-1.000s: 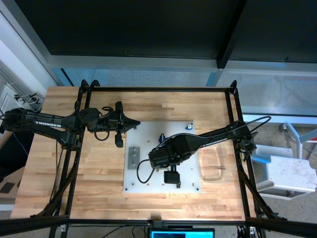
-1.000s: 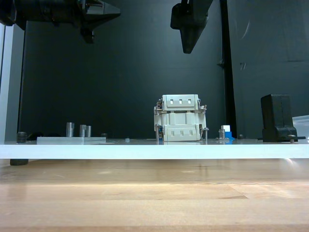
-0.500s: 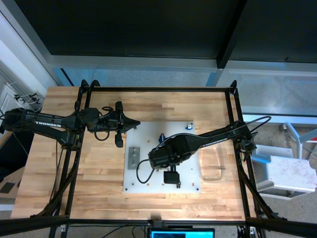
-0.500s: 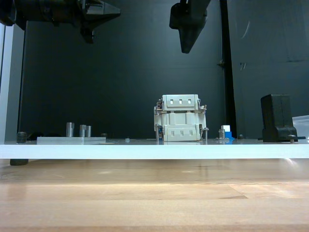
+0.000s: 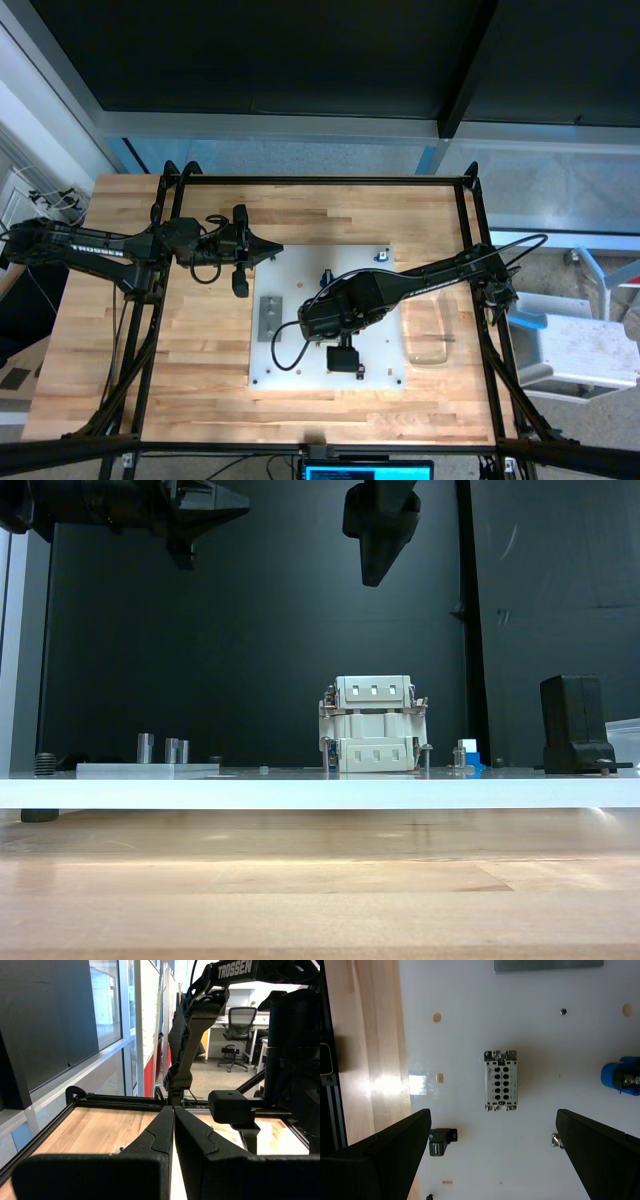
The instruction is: Pick the HAN10E connector and install in the HAN10E hub
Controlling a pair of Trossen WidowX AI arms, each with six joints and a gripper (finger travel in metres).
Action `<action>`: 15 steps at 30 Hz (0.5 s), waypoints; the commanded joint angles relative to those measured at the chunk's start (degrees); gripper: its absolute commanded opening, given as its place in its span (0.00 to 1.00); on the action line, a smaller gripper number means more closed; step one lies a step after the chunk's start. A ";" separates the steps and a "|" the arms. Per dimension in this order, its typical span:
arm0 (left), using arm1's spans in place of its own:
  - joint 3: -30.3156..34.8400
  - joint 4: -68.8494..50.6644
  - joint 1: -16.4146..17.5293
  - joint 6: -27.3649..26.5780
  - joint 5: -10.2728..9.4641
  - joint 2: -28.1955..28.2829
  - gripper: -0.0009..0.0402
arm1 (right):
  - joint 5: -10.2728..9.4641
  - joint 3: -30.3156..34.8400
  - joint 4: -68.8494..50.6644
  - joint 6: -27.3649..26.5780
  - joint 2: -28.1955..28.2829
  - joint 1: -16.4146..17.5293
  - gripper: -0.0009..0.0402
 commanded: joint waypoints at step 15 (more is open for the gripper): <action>0.00 0.02 0.02 0.00 0.02 0.00 0.02 | 0.02 0.02 0.94 0.02 0.04 -0.02 0.88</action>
